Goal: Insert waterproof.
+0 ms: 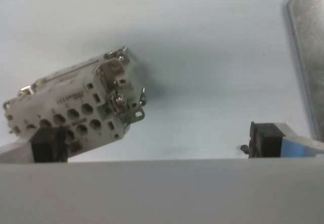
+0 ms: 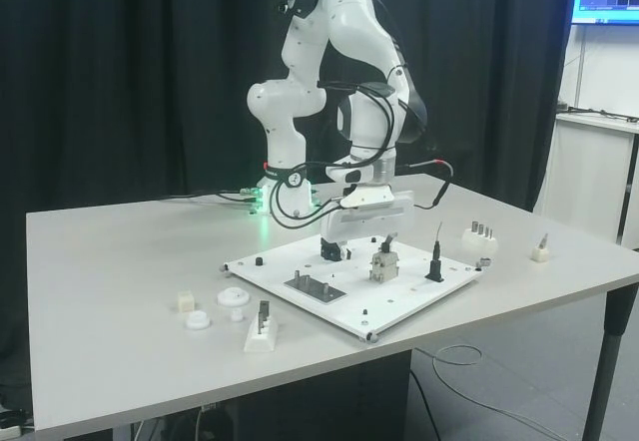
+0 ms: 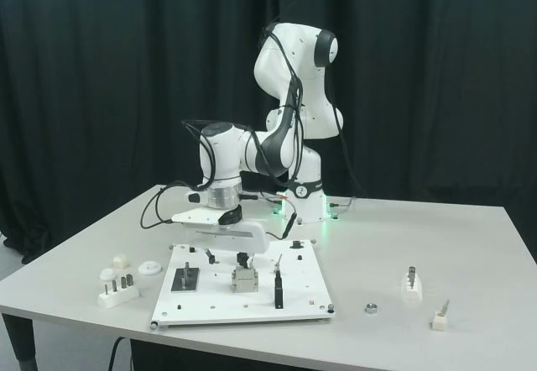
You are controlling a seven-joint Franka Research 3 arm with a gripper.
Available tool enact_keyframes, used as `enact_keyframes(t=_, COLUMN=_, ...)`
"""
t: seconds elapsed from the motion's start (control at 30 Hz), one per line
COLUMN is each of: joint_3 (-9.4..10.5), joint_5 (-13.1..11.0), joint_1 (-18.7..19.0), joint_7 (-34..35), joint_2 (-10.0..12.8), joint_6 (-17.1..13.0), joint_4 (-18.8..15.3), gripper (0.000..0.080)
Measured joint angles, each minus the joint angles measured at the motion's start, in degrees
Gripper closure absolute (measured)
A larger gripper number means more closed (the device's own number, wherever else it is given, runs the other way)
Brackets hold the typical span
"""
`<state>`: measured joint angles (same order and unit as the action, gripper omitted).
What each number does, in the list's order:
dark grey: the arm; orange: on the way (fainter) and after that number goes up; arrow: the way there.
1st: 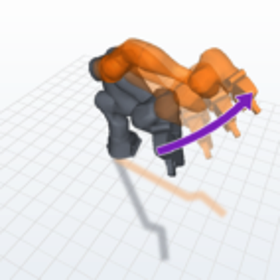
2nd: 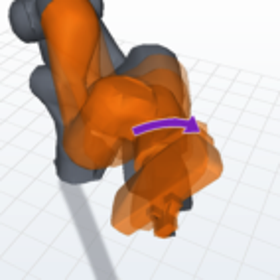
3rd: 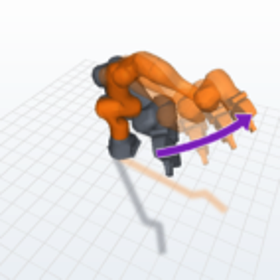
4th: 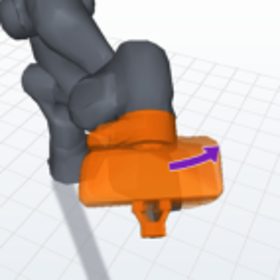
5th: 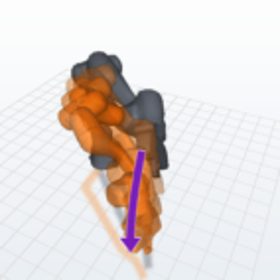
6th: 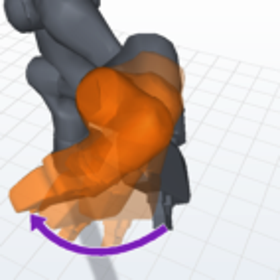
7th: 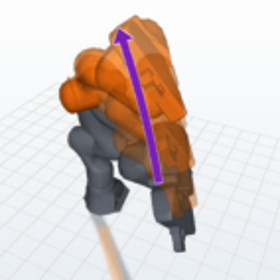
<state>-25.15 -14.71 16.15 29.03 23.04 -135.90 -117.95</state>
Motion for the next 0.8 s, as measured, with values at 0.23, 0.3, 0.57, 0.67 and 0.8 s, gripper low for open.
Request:
enact_keyframes(t=0.23, joint_3=0.10, joint_5=0.00, joint_1=0.25, joint_7=-0.20, joint_2=-0.37, joint_6=0.02, joint_4=0.04, gripper=0.0002)
enact_keyframes(t=0.3, joint_3=0.11, joint_5=0.00, joint_1=0.48, joint_7=-0.20, joint_2=-0.64, joint_6=0.12, joint_4=0.04, gripper=0.0002)
enact_keyframes(t=0.57, joint_3=0.12, joint_5=-0.05, joint_1=1.64, joint_7=-0.19, joint_2=-1.97, joint_6=1.12, joint_4=0.04, gripper=0.0002)
enact_keyframes(t=0.67, joint_3=0.12, joint_5=-0.07, joint_1=2.08, joint_7=-0.11, joint_2=-2.33, joint_6=1.54, joint_4=0.03, gripper=0.0002)
enact_keyframes(t=0.8, joint_3=0.12, joint_5=-0.09, joint_1=2.60, joint_7=-0.04, joint_2=-2.55, joint_6=1.87, joint_4=0.02, gripper=0.0002)
